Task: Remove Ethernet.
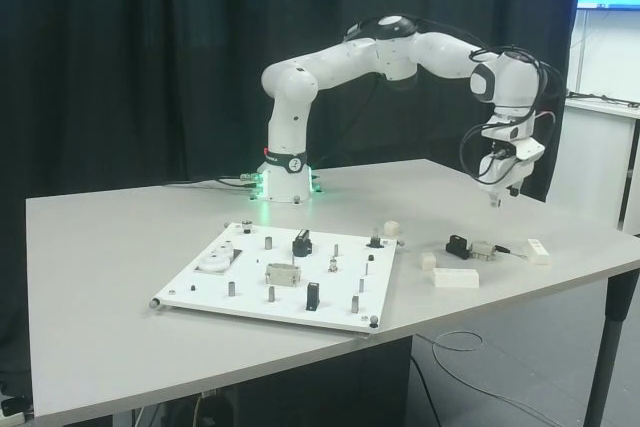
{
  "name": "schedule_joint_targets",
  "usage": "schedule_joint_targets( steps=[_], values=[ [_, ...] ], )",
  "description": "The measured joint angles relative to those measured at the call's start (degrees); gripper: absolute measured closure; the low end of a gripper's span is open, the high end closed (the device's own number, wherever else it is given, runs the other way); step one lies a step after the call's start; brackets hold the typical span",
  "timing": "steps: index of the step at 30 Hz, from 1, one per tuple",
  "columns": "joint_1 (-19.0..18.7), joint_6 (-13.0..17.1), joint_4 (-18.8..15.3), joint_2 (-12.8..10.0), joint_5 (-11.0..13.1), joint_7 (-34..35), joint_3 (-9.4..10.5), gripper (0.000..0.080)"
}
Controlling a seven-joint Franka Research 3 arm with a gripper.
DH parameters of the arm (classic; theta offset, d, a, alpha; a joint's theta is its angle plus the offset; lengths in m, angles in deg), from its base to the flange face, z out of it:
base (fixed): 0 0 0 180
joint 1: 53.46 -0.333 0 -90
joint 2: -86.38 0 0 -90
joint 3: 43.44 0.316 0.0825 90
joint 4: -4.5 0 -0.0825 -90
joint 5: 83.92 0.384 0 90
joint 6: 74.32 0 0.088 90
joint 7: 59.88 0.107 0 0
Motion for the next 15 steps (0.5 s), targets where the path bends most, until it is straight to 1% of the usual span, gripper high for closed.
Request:
schedule_joint_targets(
  steps=[15],
  values=[
    [0.0, 0.1, 0.0, 0.0, -0.4, 0.0, -0.78, 0.0003]
  ],
)
